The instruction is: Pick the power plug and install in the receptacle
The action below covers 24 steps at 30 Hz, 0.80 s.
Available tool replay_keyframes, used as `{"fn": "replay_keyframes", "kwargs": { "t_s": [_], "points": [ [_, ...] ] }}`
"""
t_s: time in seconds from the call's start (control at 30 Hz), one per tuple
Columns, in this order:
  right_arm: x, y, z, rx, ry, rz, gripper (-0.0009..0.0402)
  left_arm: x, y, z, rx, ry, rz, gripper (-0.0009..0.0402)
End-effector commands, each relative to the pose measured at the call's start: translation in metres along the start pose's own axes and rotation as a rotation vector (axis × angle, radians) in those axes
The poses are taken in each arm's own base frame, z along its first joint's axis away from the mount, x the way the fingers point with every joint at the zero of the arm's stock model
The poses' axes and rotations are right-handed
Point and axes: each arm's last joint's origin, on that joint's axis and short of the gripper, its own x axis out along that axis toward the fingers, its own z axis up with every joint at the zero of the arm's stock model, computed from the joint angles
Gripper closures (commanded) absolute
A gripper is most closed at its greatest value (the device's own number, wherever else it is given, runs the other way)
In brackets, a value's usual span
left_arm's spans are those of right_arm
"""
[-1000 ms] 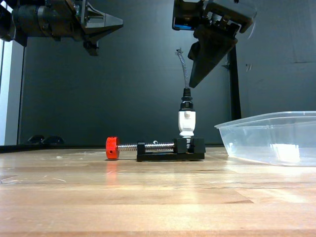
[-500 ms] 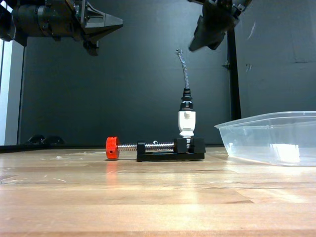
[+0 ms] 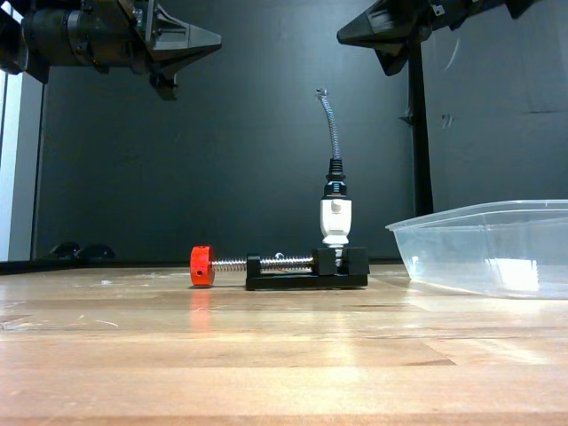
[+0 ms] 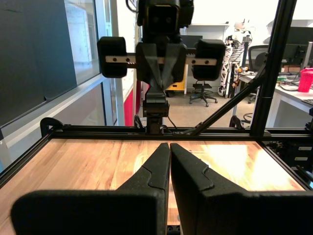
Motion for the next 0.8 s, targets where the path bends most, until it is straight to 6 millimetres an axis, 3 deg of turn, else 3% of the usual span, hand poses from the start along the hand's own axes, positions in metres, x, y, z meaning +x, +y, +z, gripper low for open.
{"fn": "replay_keyframes", "kwargs": {
  "t_s": [0.03,0.43,0.8],
  "points": [
    [-0.006,-0.004,-0.006,0.012,-0.093,0.019,0.0393,0.0,0.0,0.0,0.0,0.0,0.0,0.0393],
    [-0.025,-0.009,-0.035,0.053,-0.283,0.007,0.0393,0.0,0.0,0.0,0.0,0.0,0.0,0.0393],
    [-0.027,-0.01,-0.045,0.063,-0.281,-0.011,0.0393,0.0,0.0,0.0,0.0,0.0,0.0,0.0393]
  ]
}}
